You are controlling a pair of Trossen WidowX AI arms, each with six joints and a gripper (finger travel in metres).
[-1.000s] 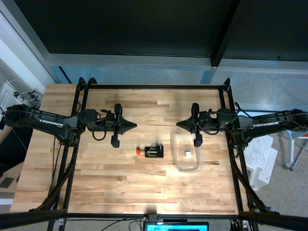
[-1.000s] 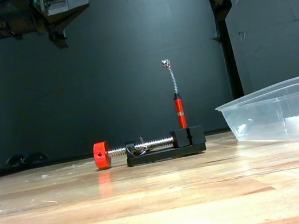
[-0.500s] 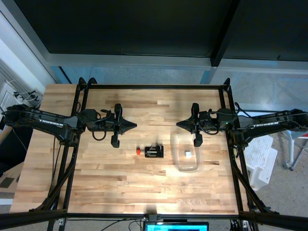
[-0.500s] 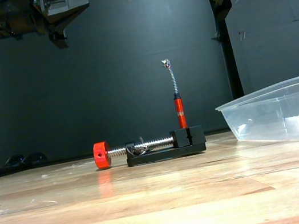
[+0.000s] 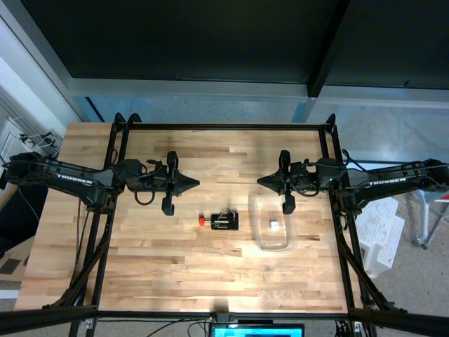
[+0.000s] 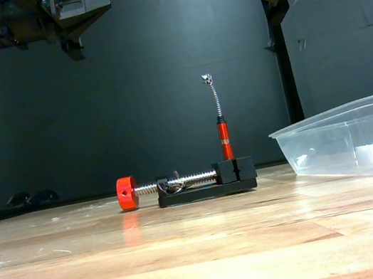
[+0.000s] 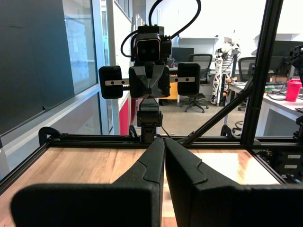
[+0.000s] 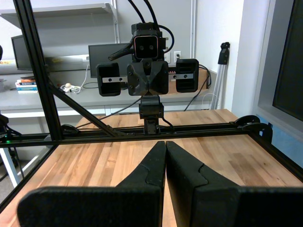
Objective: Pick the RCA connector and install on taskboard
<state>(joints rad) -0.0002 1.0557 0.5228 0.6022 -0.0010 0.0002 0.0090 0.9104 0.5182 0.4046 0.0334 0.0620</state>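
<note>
Red connector (image 6: 223, 135) stood on vise (image 6: 205, 184), left of tray (image 6: 357, 125), unheld. Nothing moved in last second. Left gripper (image 7: 164, 142), right gripper (image 8: 165, 144) pinched closed, empty, parked high either side. Install looked done.

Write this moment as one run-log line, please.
connector: upright on vise, unheld | left gripper: shut, empty, raised at left | right gripper: shut, empty, raised at right

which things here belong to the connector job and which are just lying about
Job: red cylindrical connector on braided cable, standing on black vise with red knob; clear plastic tray holding white block; left gripper and right gripper, both shut, parked high above the table.
Lying about: white papers beside the table.
</note>
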